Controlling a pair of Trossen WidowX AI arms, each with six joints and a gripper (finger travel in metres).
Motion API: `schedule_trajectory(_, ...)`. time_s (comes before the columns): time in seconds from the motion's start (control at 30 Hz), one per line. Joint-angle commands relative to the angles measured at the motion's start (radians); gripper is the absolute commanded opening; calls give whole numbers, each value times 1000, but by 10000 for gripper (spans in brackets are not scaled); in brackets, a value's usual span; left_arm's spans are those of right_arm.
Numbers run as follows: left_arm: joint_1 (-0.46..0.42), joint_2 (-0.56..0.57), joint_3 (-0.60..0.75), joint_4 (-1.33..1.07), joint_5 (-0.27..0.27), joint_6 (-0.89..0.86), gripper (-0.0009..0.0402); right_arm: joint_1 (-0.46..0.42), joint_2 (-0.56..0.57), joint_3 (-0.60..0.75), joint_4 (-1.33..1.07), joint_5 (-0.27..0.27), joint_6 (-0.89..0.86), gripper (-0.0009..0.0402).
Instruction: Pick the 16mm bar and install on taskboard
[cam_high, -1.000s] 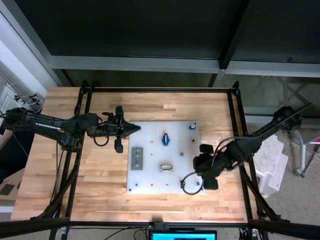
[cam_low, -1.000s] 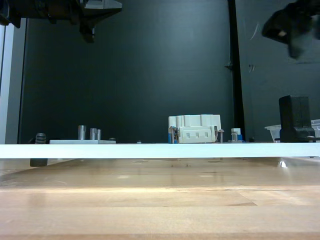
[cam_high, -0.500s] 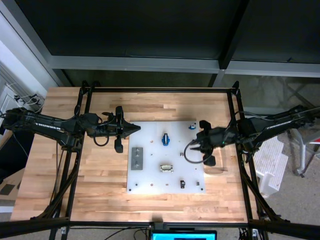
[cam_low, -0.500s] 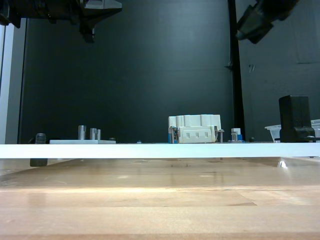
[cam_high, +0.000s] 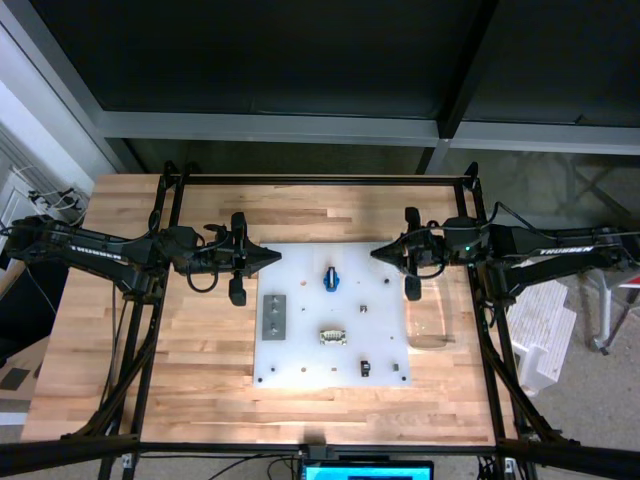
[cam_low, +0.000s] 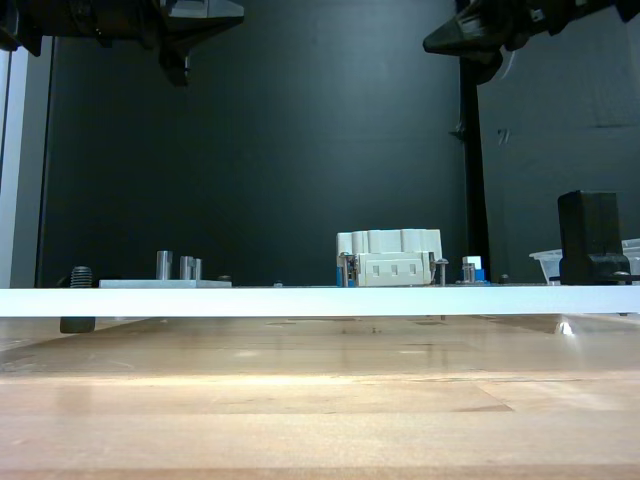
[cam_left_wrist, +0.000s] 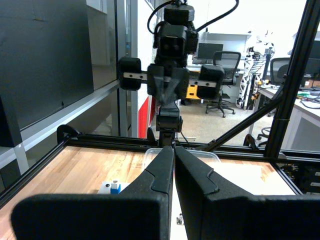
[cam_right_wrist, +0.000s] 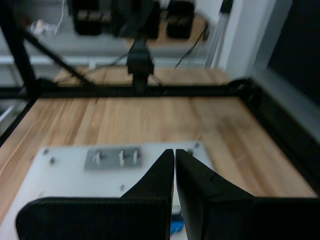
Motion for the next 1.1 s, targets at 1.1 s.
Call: schedule_trajectory(1.1,0,0,0,0,0,0,1,-102,-39,-222,439,-154,21,0)
